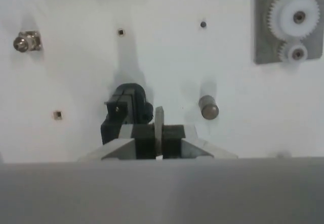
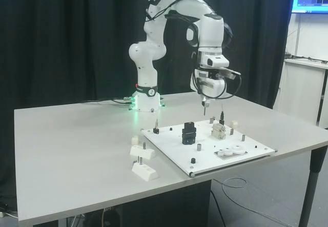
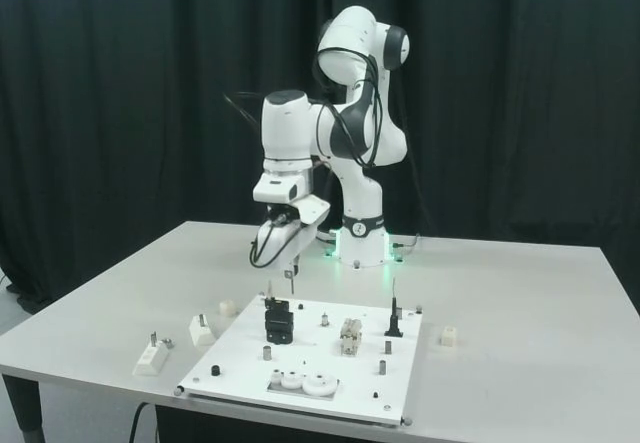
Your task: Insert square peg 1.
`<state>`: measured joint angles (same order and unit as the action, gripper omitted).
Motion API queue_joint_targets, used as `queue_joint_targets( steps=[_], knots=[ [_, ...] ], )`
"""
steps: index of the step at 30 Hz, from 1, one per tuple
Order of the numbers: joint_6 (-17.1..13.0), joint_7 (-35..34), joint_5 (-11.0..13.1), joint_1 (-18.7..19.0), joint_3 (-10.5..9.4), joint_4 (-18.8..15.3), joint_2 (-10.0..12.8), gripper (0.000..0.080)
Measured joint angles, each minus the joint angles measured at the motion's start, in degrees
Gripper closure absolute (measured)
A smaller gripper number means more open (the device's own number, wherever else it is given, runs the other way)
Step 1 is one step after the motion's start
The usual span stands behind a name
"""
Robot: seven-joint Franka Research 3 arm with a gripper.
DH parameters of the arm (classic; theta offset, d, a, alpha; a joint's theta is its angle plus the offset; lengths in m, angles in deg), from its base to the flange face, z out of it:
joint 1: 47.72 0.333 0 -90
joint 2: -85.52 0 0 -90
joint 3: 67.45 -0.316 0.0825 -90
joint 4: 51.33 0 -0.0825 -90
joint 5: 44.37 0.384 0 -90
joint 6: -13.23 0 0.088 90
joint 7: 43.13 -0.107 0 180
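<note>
The jaws are closed narrowly on the square peg, a thin grey metal bar that hangs straight down between the fingers, its tip in the air well above the white board. The board is a flat, smooth square plate lying on the grey tabletop near its front edge. In the wrist view the peg sits just beside a black blocky fixture standing on the board, and near a short grey metal cylinder that stands upright. A recessed grey plate at the board's edge holds three white toothed gears meshed in a row. Small square holes are cut into the board. Two white blocks, each with a small upright pin, rest on the tabletop just off the board's edge.
</note>
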<state>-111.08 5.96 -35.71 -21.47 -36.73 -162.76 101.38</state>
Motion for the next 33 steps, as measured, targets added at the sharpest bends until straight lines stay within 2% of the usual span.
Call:
queue_joint_targets(
  steps=[20, 33],
  knots=[
    [-3.57, 0.84, -0.26, 0.01, -2.61, -4.84, 0.23, 0.0779],
    [-6.52, 1.77, -0.47, 0.07, -3.47, -7.45, 0.23, 0.0779]
  ],
)
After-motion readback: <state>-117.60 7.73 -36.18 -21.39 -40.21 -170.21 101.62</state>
